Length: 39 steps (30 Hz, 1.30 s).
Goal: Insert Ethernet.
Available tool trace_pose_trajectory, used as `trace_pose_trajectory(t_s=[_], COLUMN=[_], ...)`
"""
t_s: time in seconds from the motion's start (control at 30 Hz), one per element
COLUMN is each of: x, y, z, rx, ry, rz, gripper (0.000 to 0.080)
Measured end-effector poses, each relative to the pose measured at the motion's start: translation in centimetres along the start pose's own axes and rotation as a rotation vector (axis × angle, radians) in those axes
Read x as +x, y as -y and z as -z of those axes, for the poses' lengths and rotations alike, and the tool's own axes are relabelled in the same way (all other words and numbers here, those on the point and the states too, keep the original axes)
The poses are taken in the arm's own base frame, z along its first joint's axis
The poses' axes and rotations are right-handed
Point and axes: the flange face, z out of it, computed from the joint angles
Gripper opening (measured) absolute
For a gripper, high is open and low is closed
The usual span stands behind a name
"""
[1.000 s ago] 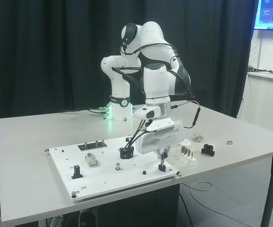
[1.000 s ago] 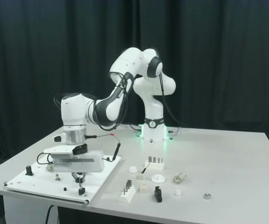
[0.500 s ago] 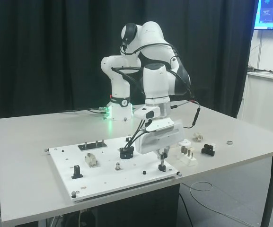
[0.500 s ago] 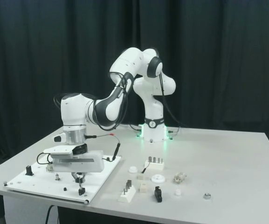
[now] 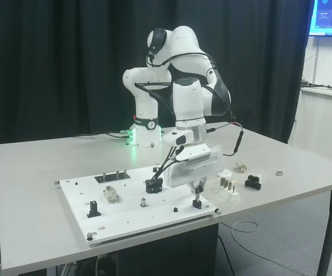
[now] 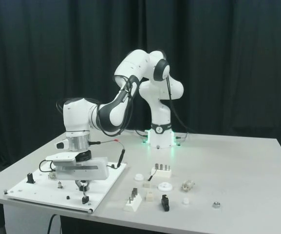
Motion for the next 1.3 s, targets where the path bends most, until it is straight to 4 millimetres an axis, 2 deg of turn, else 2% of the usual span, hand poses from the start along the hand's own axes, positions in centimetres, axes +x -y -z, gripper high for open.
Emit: trace_pose_trajectory(t_s=[0.57,1.3], x=[0.04,-0.04], y=[-0.71,-0.56], z=[-0.61,-0.61], rx=[0.022,0.018], ry=[0.002,-0.005], rz=[-0.038,-0.032], gripper=[0.007,0.007])
